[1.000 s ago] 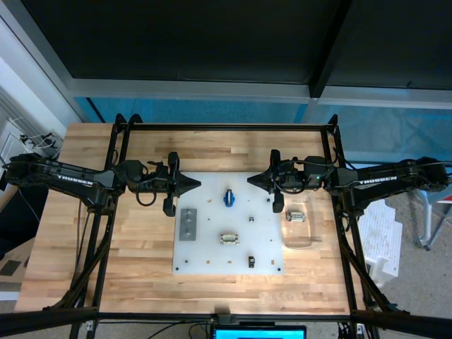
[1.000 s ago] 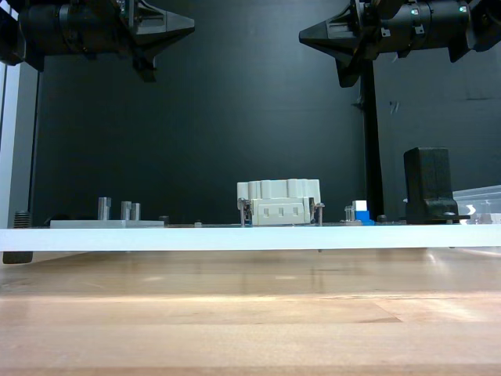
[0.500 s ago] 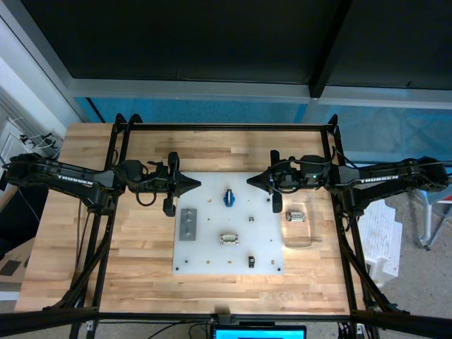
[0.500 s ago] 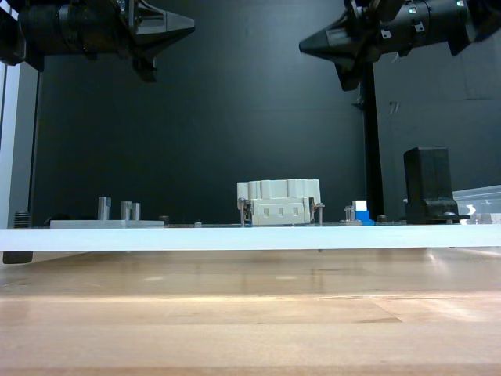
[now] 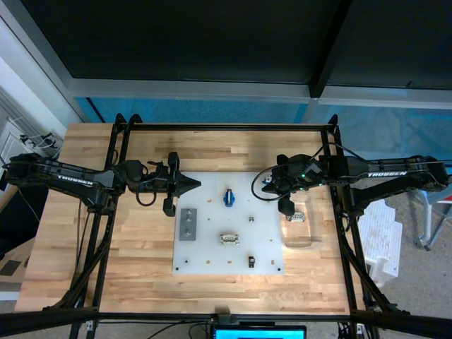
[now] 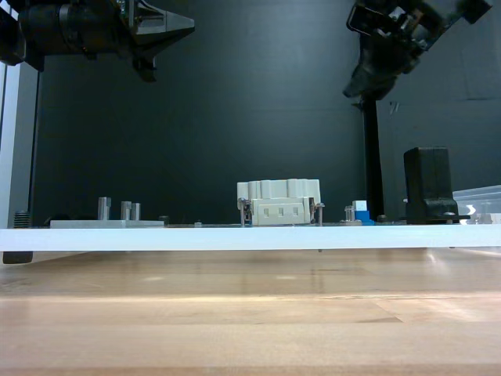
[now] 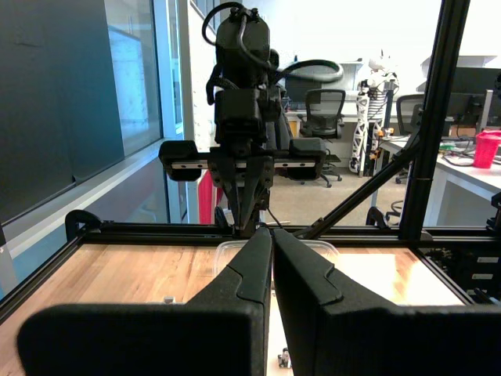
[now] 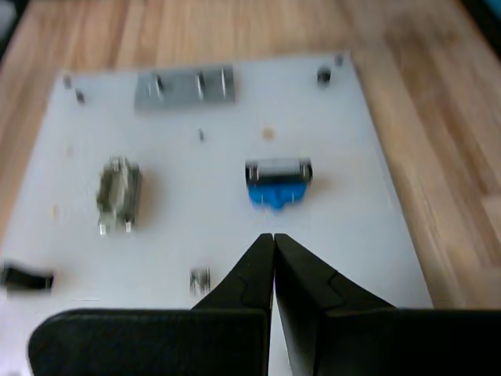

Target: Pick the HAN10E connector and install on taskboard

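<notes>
The HAN10E connector (image 5: 296, 216) is a small beige block lying in a clear tray (image 5: 301, 239) just right of the taskboard (image 5: 205, 236), a flat white plate. My right gripper (image 5: 264, 189) is shut and empty, tilted down over the board's far right part, left of the connector and apart from it. In the right wrist view its shut fingertips (image 8: 273, 236) point at the board (image 8: 329, 133) near the blue knob (image 8: 278, 185). My left gripper (image 5: 198, 184) hangs shut and empty above the board's far left corner, held high (image 6: 190, 28).
On the board stand a grey metal block (image 5: 188, 224), a blue knob (image 5: 229, 197), a beige socket (image 5: 228, 240) and a small black part (image 5: 251, 261). A black frame surrounds the wooden table (image 5: 120, 261). The left wrist view faces the right arm (image 7: 243, 141).
The right gripper has tipped its nose downward and swung slightly nearer, toward the tray. The left arm has not moved.
</notes>
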Tool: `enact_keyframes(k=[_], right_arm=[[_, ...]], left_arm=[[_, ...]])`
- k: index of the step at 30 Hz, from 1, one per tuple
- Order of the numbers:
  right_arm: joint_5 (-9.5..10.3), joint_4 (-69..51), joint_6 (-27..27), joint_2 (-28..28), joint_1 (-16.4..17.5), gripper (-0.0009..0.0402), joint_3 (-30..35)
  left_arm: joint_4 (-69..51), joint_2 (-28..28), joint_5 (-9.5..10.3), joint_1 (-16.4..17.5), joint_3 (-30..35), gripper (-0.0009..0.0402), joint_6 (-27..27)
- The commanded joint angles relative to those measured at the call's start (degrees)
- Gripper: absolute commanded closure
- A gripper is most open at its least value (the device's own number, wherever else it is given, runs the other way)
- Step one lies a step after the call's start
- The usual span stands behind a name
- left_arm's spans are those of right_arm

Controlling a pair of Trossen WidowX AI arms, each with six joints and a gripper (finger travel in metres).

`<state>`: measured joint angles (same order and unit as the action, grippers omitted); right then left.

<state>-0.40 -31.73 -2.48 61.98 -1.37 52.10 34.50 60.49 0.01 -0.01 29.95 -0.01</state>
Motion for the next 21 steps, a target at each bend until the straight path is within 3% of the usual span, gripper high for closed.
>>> enact_keyframes(k=[1,10,15,21], right_arm=[[0.07,-7.87,0.46,0.07,0.07,0.0393,1.88],[0.24,-24.76,0.22,0.07,0.28,0.0393,5.92],[3.67,-29.92,-0.04,0.35,0.39,0.0393,6.32],[2.91,-35.12,-0.24,1.66,0.52,0.0392,6.25]], left_arm=[[0.02,0.00,0.00,0.00,0.00,0.0392,0.00],[0.02,0.00,0.00,0.00,0.00,0.0392,0.00],[0.02,0.00,0.00,0.00,0.00,0.0392,0.00],[0.02,0.00,0.00,0.00,0.00,0.0392,0.00]])
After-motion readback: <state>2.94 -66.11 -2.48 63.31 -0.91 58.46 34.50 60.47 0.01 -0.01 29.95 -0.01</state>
